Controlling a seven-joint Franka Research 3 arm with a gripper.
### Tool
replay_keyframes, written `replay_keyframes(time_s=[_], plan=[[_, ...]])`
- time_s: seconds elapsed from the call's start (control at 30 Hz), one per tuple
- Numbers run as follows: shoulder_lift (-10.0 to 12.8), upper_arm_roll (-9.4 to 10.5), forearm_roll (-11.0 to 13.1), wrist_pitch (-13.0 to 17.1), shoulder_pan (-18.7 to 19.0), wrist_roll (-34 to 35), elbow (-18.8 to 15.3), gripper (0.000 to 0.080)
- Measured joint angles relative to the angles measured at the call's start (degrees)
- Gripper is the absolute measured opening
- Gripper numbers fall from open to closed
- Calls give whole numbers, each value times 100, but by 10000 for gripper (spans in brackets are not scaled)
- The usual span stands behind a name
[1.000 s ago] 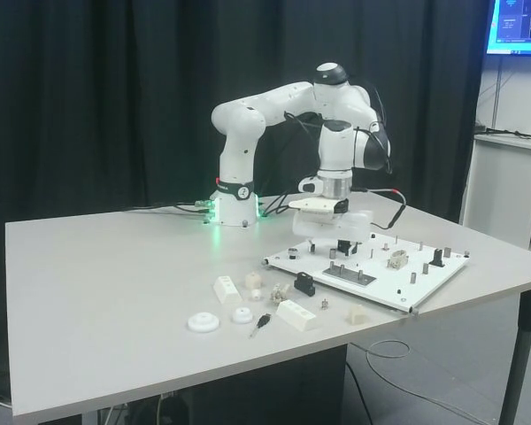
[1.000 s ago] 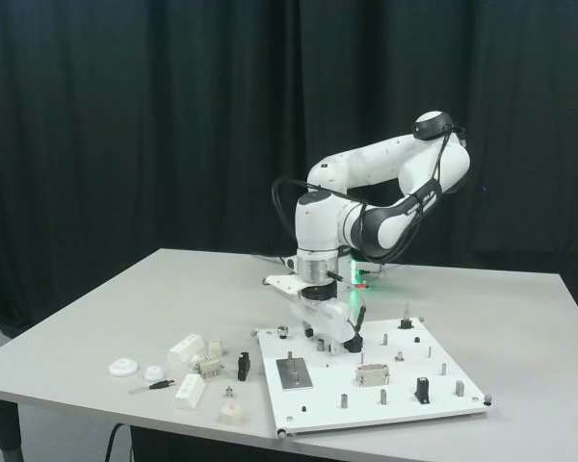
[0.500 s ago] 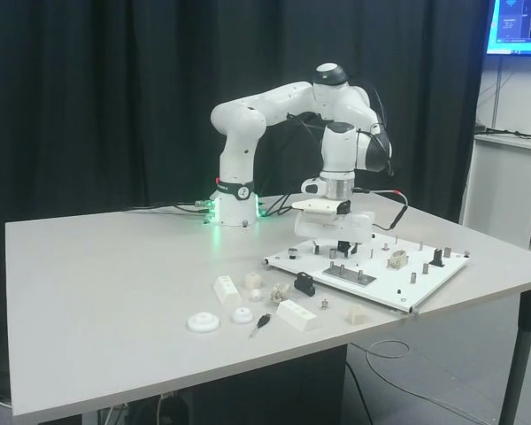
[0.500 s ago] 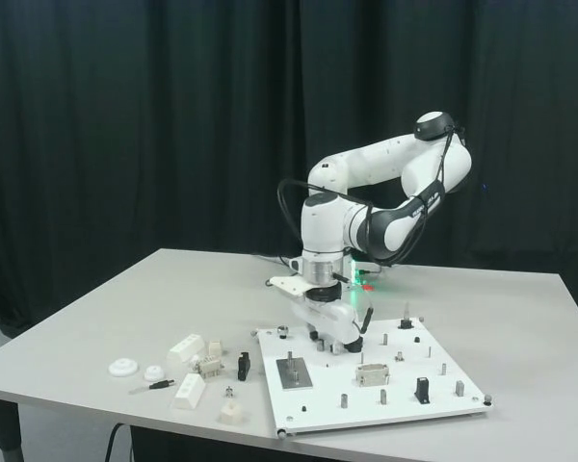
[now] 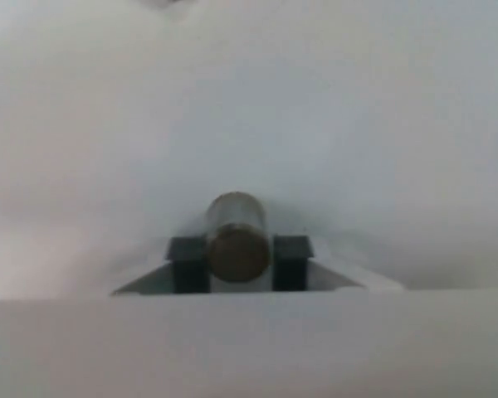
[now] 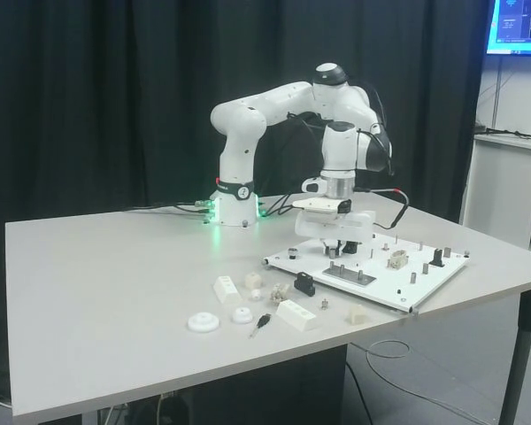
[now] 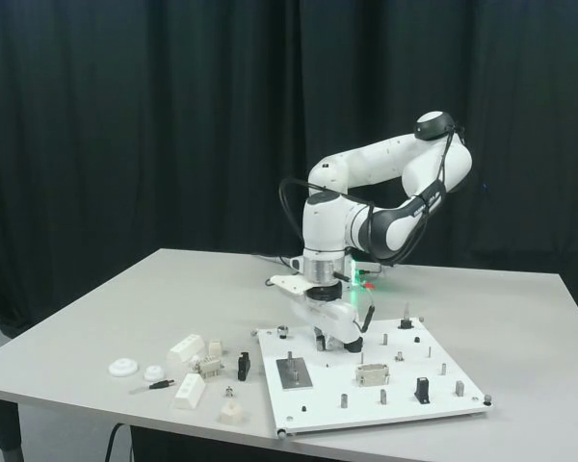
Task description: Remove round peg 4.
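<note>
a white gear (image 6: 202, 322) and a smaller white disc (image 6: 242, 315) are seen at the left end of the loose parts on the grey table (image 6: 97, 274), with a black-handled key (image 6: 260, 322) just beside them. white blocks (image 6: 224, 288) and a longer white block (image 6: 297, 314) are laid near these, and a black clip (image 6: 303, 284) is set close to the edge of the white board (image 6: 425, 283). further right, the gripper (image 6: 337, 247) is held low over the near-left part of the board, pointing straight down, with the white arm (image 6: 274, 102) arched above it from its base, where green lights (image 6: 211, 212) are lit. in the wrist view, round peg 4 (image 5: 236, 236) is seen end-on between the two black fingertips (image 5: 187, 264), which are pressed against its sides; the peg is thus clamped by the gripper. whether its lower end is seated in the board or lifted free cannot be told. on the board to the right, several short upright pegs (image 7: 345, 400), a grey metal plate (image 7: 292, 374) with a pin, a connector block (image 7: 370, 372) and a black bracket (image 7: 423, 390) are seen standing apart from one another.
</note>
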Motion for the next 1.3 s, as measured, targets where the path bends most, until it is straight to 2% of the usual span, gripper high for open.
replay_keyframes(time_s=[0.2,0.23,0.9,1.1,1.3], plan=[[-4,0,-1,16,14,28,-3,292],[-5,0,-1,18,15,30,-3,149],[-49,-46,-74,33,26,31,-2,149],[-76,-148,-190,-24,62,31,-5,147],[-77,-346,-345,-180,121,31,-6,147]])
